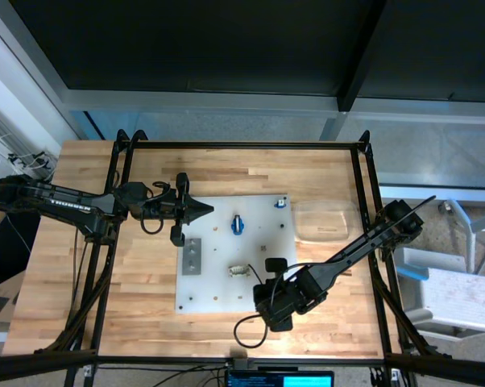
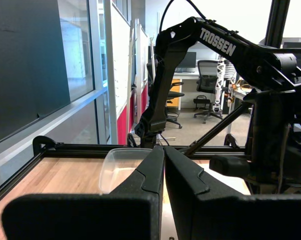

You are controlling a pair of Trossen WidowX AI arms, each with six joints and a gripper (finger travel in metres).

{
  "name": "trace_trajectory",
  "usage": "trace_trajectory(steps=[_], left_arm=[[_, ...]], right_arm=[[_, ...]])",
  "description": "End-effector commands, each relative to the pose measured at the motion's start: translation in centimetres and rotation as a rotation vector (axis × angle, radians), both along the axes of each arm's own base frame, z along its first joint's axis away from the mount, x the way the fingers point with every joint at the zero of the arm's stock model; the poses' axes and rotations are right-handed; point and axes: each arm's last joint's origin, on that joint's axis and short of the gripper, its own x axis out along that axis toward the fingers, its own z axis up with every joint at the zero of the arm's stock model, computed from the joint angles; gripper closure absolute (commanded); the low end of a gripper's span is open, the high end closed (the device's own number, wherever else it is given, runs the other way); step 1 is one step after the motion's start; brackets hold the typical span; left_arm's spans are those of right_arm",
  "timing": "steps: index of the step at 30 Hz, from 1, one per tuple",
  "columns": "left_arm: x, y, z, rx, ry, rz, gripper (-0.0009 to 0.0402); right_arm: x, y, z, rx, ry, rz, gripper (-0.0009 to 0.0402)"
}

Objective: Remove the USB connector from the USB hub and place in the container

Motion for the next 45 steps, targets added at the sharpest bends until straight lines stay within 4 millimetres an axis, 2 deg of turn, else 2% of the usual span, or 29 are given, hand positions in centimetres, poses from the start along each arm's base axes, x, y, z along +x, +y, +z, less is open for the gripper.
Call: trace_trajectory(steps=[1, 13, 20, 30, 35, 41, 45], left_arm=[[0.0, 0.0, 0.0, 0.0, 0.0, 0.0, 0.0393], [0.0, 0.0, 0.0, 0.0, 0.0, 0.0, 0.0393], [0.0, 0.0, 0.0, 0.0, -0.001, 0.0, 0.0392], [0.0, 0.0, 0.0, 0.0, 0.0, 0.0, 0.0393], [0.0, 0.0, 0.0, 0.0, 0.0, 0.0, 0.0393], [0.0, 0.0, 0.0, 0.0, 0.0, 0.0, 0.0393], [0.0, 0.0, 0.0, 0.0, 0.0, 0.0, 0.0392]], right_arm=[[-0.5, 0.5, 0.6, 0.012, -0.038, -0.015, 0.0393], [-0.9, 0.7, 0.0, 0.058, -0.101, -0.001, 0.0393], [-1.1, 0.6, 0.2, 0.0, -0.027, 0.04, 0.0393], [1.1, 1.1, 0.1, -0.038, 0.053, 0.112, 0.0393], [1.4, 1.2, 0.7, -0.04, 0.034, 0.095, 0.0394], [0.5, 0.8, 1.9, -0.001, -0.02, 0.012, 0.0393], [-0.4, 1.0, 1.4, 0.03, -0.056, -0.026, 0.0393]])
